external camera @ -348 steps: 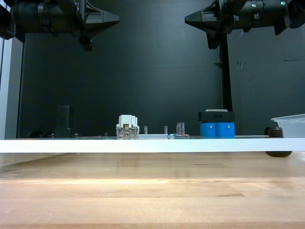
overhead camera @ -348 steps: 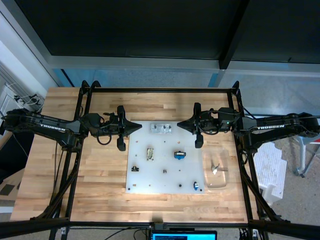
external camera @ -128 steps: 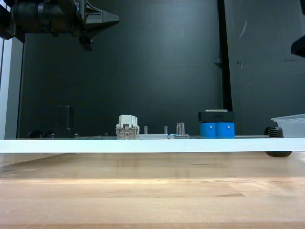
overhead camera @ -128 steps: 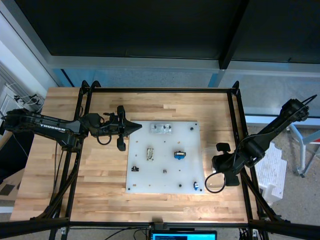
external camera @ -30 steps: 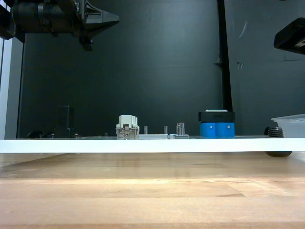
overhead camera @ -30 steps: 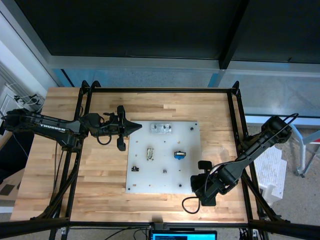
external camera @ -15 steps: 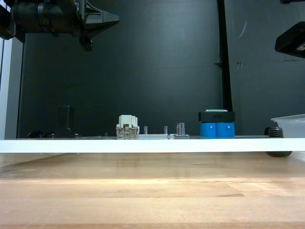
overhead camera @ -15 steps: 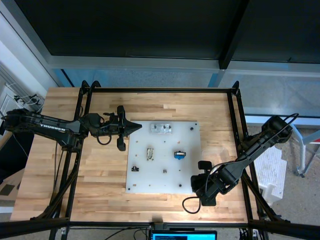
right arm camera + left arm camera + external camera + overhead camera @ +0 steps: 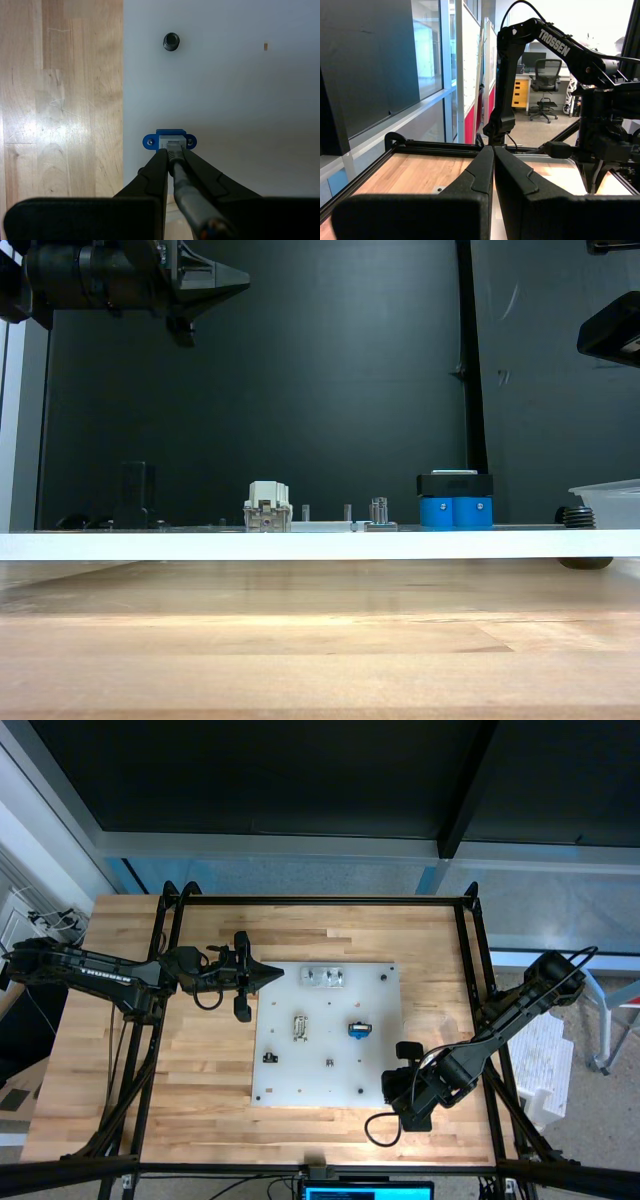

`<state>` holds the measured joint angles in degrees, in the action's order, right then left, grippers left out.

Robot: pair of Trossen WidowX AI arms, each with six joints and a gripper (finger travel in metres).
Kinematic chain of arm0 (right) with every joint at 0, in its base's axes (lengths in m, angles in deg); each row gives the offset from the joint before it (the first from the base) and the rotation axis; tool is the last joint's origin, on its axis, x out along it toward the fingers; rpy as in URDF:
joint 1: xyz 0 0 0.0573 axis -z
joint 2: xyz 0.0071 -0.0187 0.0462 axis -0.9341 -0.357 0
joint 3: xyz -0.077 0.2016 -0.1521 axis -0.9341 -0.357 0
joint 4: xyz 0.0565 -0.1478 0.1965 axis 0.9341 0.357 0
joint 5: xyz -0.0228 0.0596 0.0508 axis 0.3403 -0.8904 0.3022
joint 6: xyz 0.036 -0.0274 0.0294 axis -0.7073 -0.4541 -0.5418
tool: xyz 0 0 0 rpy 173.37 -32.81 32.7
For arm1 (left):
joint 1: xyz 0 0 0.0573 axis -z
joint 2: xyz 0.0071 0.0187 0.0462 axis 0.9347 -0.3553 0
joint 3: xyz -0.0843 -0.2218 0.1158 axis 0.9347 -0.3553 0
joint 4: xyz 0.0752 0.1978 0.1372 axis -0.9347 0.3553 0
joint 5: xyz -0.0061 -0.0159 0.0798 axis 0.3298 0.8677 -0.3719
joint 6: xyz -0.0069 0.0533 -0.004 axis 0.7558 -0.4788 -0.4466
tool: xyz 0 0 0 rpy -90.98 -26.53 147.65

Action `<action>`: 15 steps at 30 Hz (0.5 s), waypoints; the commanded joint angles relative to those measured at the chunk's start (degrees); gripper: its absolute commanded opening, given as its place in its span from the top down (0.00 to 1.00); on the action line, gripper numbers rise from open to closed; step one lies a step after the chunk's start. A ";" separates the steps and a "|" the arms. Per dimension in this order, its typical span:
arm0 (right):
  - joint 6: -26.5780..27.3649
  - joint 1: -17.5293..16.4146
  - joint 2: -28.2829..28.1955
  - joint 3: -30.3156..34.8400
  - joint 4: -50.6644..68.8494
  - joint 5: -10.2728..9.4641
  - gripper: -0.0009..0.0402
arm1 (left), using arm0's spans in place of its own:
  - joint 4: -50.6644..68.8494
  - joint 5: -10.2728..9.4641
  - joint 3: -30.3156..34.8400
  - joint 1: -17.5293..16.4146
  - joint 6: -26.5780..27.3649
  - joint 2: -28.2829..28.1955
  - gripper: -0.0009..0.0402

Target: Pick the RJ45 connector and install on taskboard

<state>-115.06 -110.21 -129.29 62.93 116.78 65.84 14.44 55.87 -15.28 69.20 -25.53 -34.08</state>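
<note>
As wrists show | right hand (image 9: 170, 153): taskboard (image 9: 240, 90), clamps RJ45 connector (image 9: 173, 145) | left hand (image 9: 493, 149): aloft, together

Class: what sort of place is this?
Likely a robotics lab: office chair, wooden workbench, taskboard. Left tool, shut, by its far left corner; right tool grips the RJ45 connector at its near right corner.

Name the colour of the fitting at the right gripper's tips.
Blue fitting, best in right wrist view. Right gripper holds RJ45 connector over taskboard; left gripper hangs beside it.

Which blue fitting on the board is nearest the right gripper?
The small blue bracket at the right gripper's tips, not the blue-and-black block. Left gripper hovers by the board's left edge.
</note>
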 commanded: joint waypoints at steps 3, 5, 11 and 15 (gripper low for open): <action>-0.04 0.00 -0.17 -0.07 0.22 -0.17 0.98 | 0.00 0.02 0.02 0.00 -0.02 0.00 0.98; -0.04 0.00 -0.15 -0.09 0.20 -0.17 0.98 | 0.00 0.00 0.02 -0.02 0.00 -0.02 0.98; -0.02 0.00 0.15 -0.07 0.17 -0.13 0.98 | 0.00 0.00 0.02 0.00 0.00 -0.02 0.98; 0.09 0.00 0.26 -0.07 0.13 -0.15 0.98 | 0.02 0.00 0.02 -0.02 0.00 -0.02 0.98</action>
<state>-115.06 -110.19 -129.05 62.85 116.81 65.60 14.46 55.87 -15.26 69.20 -25.53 -34.08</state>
